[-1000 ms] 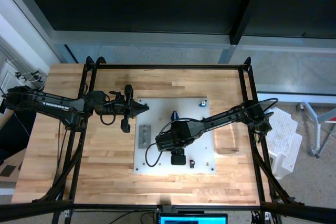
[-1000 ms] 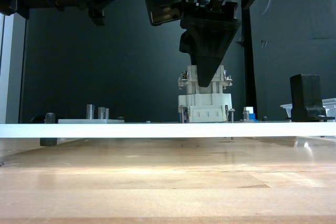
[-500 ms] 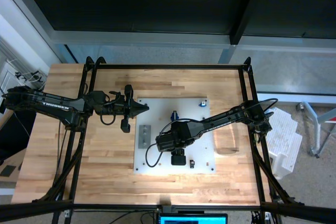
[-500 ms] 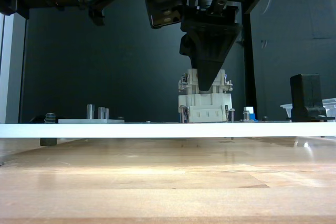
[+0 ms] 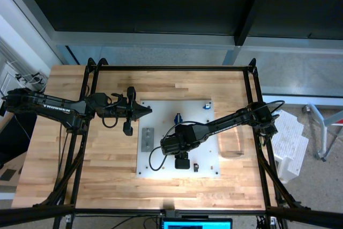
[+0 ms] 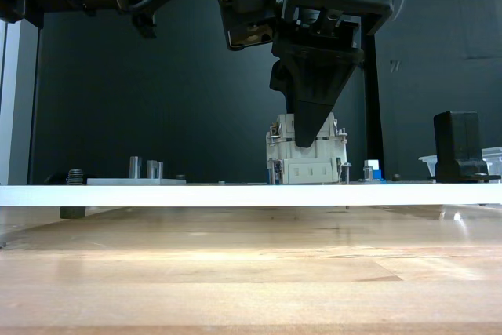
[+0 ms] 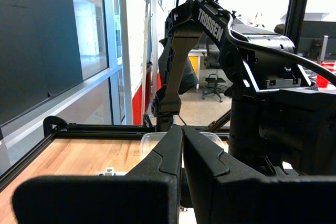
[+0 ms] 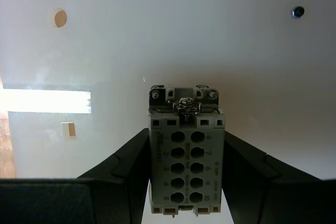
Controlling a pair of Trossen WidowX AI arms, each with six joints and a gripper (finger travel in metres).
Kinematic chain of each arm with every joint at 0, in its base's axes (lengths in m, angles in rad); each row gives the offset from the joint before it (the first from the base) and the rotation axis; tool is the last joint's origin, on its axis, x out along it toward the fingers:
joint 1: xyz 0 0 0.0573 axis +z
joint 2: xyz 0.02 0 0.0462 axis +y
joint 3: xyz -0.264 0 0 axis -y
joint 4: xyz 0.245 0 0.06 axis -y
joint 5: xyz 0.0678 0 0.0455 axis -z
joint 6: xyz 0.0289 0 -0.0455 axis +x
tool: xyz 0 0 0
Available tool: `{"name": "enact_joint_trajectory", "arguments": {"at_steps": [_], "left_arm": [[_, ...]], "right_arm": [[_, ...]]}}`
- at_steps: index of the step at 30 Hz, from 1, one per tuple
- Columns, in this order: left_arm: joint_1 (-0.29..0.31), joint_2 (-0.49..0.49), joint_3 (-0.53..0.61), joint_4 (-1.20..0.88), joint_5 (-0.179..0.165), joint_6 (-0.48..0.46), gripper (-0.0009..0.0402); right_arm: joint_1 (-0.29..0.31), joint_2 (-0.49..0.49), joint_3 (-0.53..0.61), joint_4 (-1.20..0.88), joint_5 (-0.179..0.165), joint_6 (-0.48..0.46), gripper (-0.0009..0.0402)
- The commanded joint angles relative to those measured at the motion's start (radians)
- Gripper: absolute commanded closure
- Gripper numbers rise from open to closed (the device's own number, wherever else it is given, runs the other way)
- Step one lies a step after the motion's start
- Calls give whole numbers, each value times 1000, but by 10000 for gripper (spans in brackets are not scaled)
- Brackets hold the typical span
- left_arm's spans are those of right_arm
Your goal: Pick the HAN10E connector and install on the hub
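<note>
My right gripper [image 6: 312,132] is shut on the HAN10E connector [image 6: 285,131], a pale grey insert held upright. Its lower end sits in the top of the beige-grey hub [image 6: 307,169] on the white board [image 6: 196,194]. In the right wrist view the connector [image 8: 185,156], with two rows of numbered holes, is clamped between the black fingers [image 8: 126,166]. From above, the right gripper [image 5: 182,160] covers both connector and hub. My left gripper [image 5: 143,110] hangs shut and empty over the board's far left corner, its fingers [image 7: 173,153] pressed together.
A grey two-hole metal block [image 5: 146,138] lies on the board left of the right gripper. A blue fitting [image 5: 178,117] stands behind it. A black block [image 6: 457,147] stands at the board's right end. A clear plastic tray [image 5: 231,146] lies right of the board.
The right gripper has moved down with the connector, closing the gap so the connector now sinks into the hub's top. The left arm has not moved.
</note>
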Motion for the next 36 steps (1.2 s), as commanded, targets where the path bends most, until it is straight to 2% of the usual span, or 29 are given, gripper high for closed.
{"name": "enact_joint_trajectory", "arguments": {"at_steps": [1,14,31,36], "left_arm": [[0,0,0,0,0,0,393],[0,0,0,0,0,0,393],[0,0,0,1,0,0,393],[0,0,0,0,0,0,393]], "right_arm": [[0,6,-1,-7,-1,-2,385],[0,5,-1,-6,-1,5,317],[0,-12,-1,-6,-8,6,147],[1,-40,-2,-22,-8,6,110]]}}
